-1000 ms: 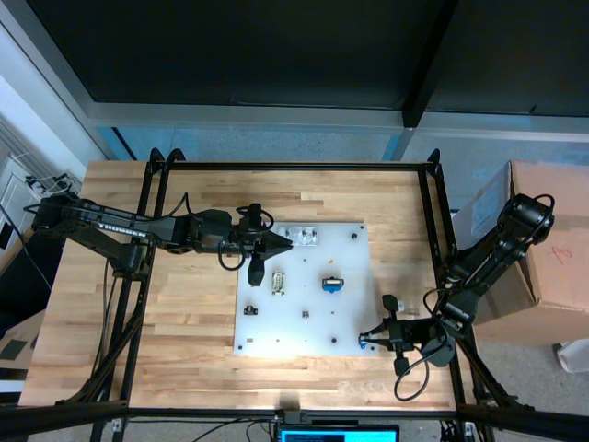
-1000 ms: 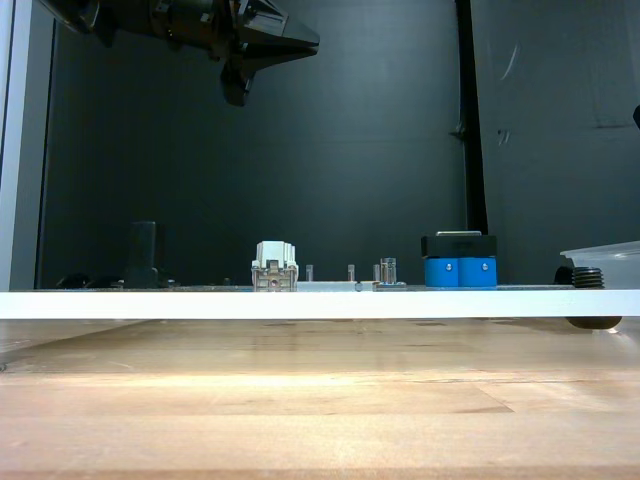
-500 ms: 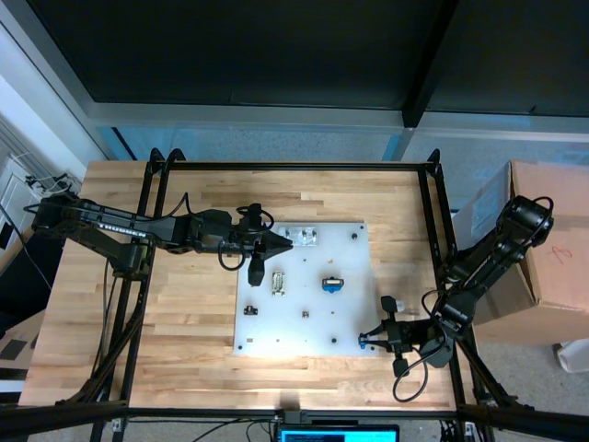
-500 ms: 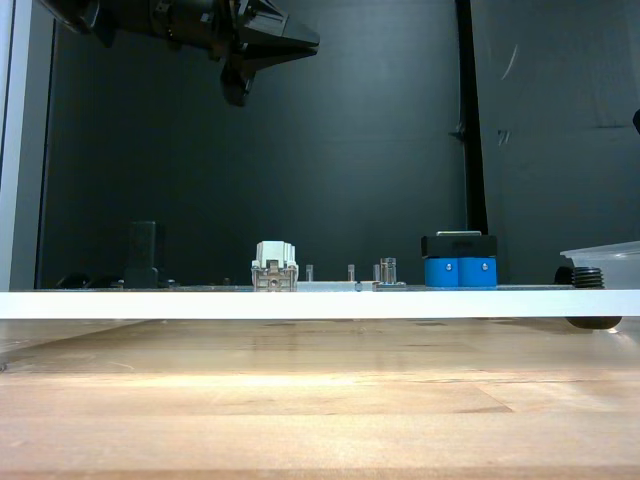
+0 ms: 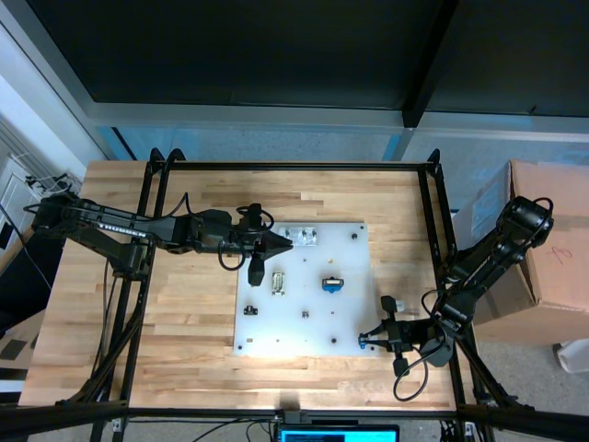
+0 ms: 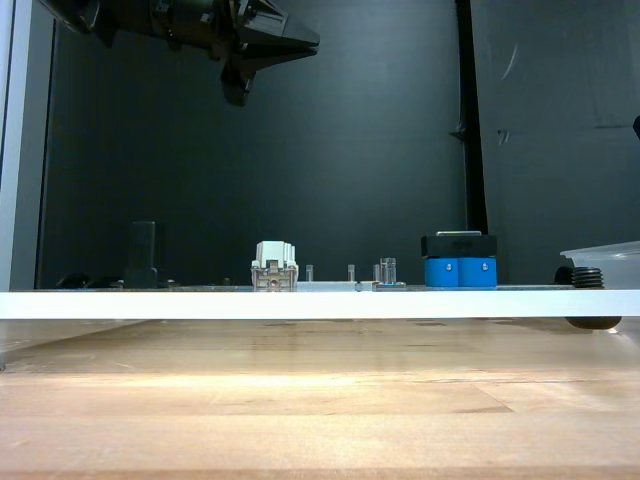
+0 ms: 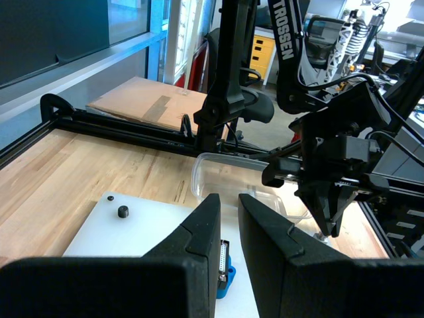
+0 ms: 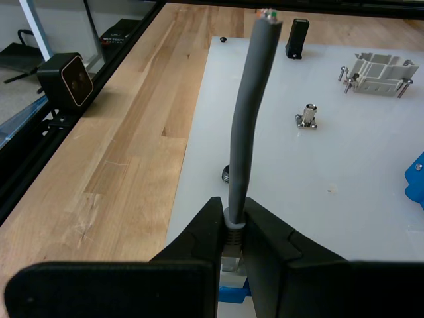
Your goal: Pick the RJ45 connector and install on the taskboard
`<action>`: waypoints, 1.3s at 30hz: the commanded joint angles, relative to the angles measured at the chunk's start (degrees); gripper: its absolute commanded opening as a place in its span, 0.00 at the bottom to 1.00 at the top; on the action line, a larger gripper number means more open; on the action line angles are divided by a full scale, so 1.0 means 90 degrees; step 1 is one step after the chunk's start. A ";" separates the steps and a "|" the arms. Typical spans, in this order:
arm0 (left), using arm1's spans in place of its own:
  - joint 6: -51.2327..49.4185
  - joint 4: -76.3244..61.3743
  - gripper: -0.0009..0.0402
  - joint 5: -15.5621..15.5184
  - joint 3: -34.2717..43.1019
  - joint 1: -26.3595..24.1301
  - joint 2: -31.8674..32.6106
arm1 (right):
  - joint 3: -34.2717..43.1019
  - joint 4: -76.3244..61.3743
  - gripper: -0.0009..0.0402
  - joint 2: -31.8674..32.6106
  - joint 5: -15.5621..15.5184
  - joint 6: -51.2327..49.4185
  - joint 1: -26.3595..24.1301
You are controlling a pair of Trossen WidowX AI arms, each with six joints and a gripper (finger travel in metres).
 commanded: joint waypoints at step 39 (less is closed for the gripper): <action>0.0002 0.0002 0.11 0.0002 0.0000 0.0002 0.0002 | 0.0109 -0.0002 0.16 0.0146 -0.0255 0.0121 0.0017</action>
